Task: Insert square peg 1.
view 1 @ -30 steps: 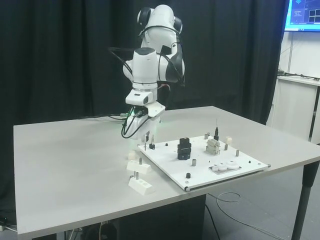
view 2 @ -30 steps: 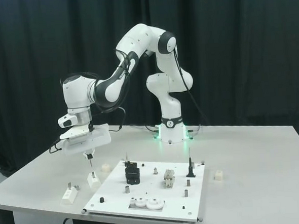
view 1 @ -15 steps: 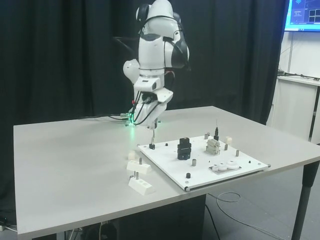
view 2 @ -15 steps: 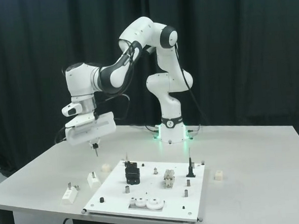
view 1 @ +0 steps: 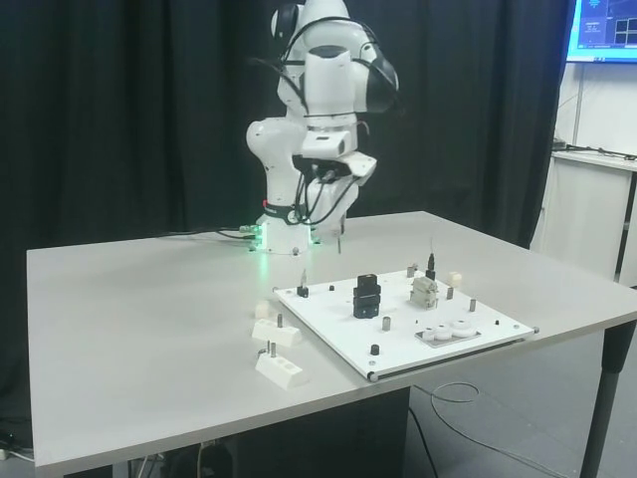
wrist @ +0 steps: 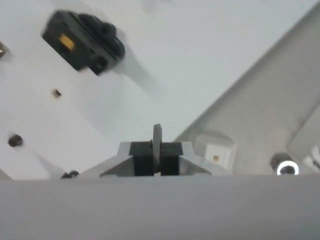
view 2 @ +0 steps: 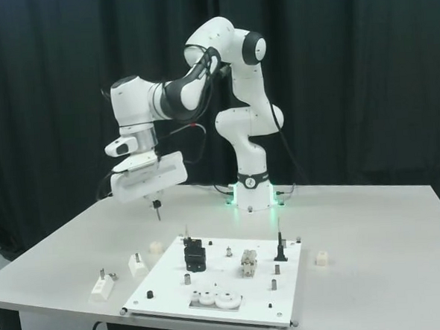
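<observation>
No readable text from my end — the monitor (view 1: 605,30) up beyond the far corner of the table (view 1: 129,329) shows some graphics, illegible. Nothing marked on the white board (view 2: 288,295) — no labels.

Square peg 1 (wrist: 157,145): thin grey pin, clamped between jaws, high above white board (view 2: 234,280).

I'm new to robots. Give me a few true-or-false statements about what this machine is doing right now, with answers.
1. The claw holds a thin peg in the air. True.
2. The claw is touching the white board. False: it hangs well above the table.
3. A black block stands on the white board. True.
4. The robot's base is bolted to the floor. False: it sits on the grey table.
5. Two small white blocks lie on the table beside the board. True.
</observation>
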You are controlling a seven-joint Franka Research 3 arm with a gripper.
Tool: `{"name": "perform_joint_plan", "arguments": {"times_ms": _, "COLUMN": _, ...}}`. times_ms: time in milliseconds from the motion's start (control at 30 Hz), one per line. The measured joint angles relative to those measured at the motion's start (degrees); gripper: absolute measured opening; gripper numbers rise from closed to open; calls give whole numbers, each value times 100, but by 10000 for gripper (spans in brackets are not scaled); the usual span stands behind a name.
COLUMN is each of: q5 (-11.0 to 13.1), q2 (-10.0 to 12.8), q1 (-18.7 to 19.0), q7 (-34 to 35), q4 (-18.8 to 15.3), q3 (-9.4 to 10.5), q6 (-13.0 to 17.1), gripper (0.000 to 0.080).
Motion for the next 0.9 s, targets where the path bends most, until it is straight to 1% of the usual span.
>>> {"name": "perform_joint_plan", "arguments": {"times_ms": 267, "q5": -375, "q2": -140, "q1": 435, "q7": 0, "q4": 5, "q3": 7, "q6": 5, "gripper": 24}}
{"name": "perform_joint_plan", "arguments": {"times_ms": 433, "q5": -485, "q2": -157, "q1": 673, "q7": 0, "q4": 16, "q3": 10, "q6": 16, "gripper": 24}}
{"name": "perform_joint_plan", "arguments": {"times_ms": 500, "q5": -564, "q2": -157, "q1": 755, "q7": -33, "q4": 18, "q3": 11, "q6": 18, "gripper": 24}}
{"name": "perform_joint_plan", "arguments": {"times_ms": 600, "q5": -711, "q2": -157, "q1": 869, "q7": -275, "q4": 20, "q3": 26, "q6": 18, "gripper": 24}}
{"name": "perform_joint_plan", "arguments": {"times_ms": 700, "q5": -769, "q2": -157, "q1": 966, "q7": -512, "q4": 20, "q3": 35, "q6": 18, "gripper": 24}}
{"name": "perform_joint_plan", "arguments": {"times_ms": 900, "q5": -797, "q2": -157, "q1": 1086, "q7": -820, "q4": 18, "q3": 53, "q6": 42, "gripper": 24}}
